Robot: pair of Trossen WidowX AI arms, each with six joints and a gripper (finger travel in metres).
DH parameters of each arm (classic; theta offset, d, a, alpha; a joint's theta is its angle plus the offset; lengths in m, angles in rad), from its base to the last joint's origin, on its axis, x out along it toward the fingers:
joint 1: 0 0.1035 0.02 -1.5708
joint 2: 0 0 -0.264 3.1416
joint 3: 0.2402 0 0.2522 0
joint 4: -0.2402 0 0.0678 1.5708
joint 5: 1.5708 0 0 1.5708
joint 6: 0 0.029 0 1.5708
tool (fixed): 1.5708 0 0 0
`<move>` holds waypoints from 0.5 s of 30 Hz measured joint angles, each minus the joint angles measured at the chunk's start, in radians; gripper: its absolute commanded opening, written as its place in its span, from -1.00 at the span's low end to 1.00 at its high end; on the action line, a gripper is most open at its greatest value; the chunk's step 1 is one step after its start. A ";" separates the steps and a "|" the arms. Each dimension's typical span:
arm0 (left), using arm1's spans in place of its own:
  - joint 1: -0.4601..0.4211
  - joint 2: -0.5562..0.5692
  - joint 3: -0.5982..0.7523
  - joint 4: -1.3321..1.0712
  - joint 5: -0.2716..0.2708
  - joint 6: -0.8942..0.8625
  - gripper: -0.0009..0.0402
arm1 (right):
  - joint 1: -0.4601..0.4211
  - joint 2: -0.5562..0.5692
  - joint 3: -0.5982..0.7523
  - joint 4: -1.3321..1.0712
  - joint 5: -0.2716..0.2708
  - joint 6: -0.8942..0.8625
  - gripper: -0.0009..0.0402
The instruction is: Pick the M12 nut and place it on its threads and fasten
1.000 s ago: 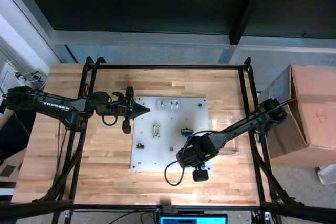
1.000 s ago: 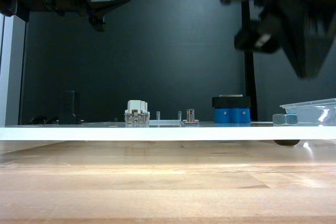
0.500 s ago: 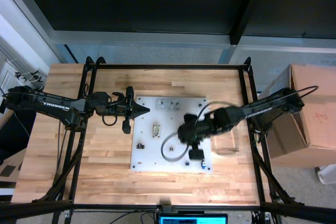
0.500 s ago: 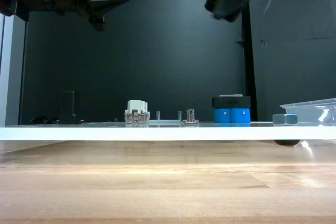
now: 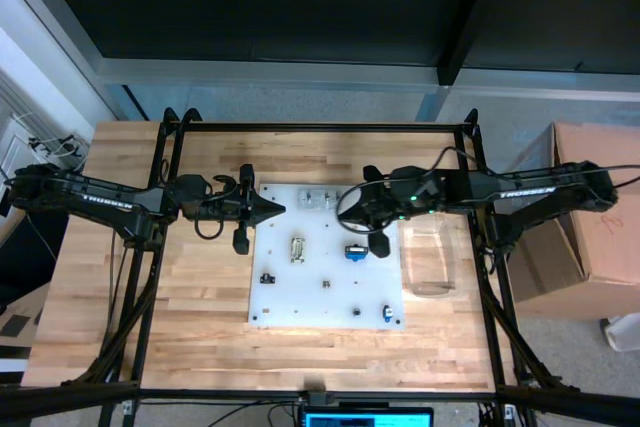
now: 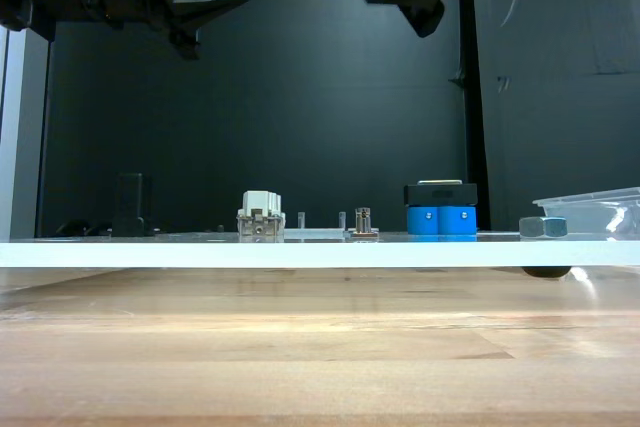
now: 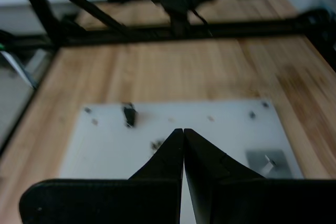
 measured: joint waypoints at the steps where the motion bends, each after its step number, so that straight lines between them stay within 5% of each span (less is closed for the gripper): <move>1: 0.000 0.000 0.000 0.000 0.000 0.000 -0.96 | -0.009 -0.019 -0.020 0.019 -0.003 -0.010 -0.96; 15: 0.000 0.000 0.000 0.000 0.000 0.000 -0.96 | -0.091 -0.246 -0.322 0.419 -0.071 -0.054 -0.96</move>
